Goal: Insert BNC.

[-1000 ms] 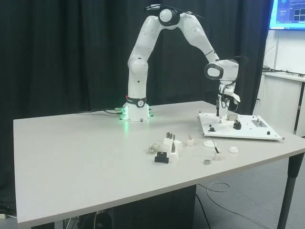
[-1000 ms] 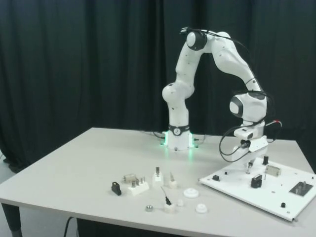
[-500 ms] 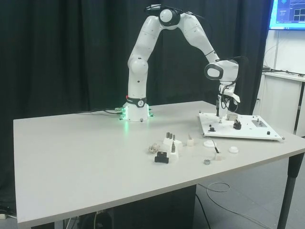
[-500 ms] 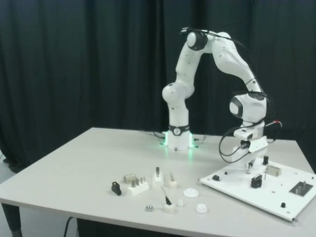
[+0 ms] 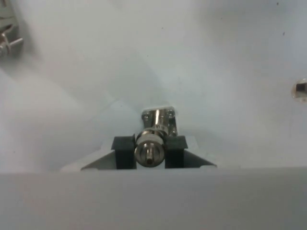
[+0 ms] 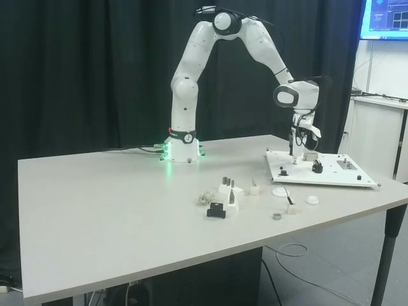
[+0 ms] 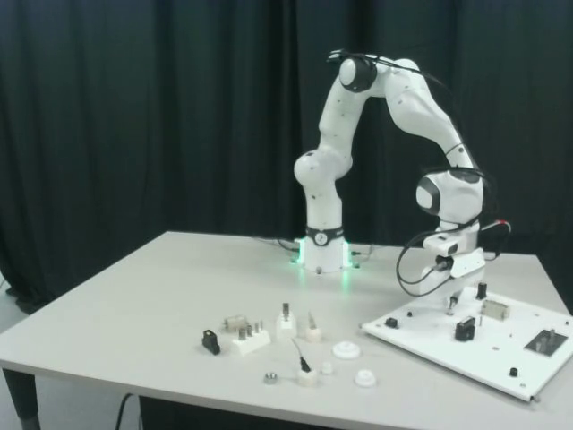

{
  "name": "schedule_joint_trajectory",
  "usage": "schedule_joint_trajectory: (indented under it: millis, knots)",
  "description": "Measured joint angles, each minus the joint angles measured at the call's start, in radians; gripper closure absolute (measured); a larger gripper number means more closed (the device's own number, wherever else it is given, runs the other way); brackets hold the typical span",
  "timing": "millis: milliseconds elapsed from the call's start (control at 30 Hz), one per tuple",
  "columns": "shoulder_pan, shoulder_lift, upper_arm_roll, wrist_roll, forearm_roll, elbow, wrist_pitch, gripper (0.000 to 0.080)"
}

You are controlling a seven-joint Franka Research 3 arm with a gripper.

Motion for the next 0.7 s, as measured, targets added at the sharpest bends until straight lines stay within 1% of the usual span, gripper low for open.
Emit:
schedule_joint_trajectory:
  millis: [700]
  knots:
    - [0.0, 0.011, 0.0, -0.009, 0.018, 0.0, 0.006, 0.0677]
